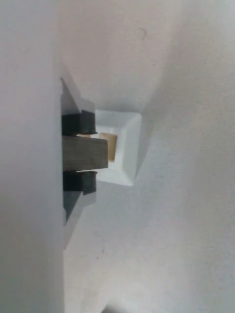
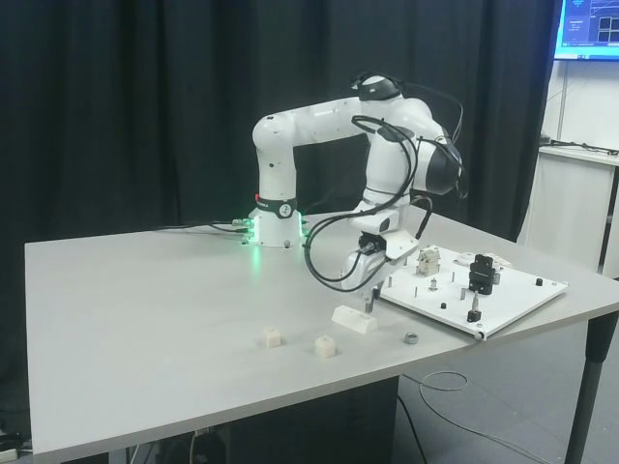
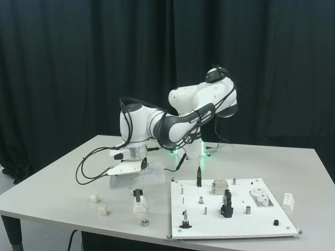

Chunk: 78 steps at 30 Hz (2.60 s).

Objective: Insert square peg 4.

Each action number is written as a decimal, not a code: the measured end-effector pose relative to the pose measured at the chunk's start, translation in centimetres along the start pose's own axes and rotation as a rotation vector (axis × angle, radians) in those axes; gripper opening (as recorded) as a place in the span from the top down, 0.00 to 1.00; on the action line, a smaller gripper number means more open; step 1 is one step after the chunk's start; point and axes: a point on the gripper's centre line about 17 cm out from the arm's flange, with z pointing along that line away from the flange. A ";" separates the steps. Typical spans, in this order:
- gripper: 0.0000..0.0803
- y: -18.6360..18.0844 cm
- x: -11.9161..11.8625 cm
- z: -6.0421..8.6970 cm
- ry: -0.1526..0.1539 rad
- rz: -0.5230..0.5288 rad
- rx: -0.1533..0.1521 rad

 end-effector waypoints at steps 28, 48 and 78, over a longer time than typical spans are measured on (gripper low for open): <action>0.81 0.9 0.7 -1.0 0.035 0.028 0.002; 0.81 1.5 0.8 -1.6 0.057 0.016 0.004; 0.81 1.2 0.3 -1.2 0.027 0.102 0.009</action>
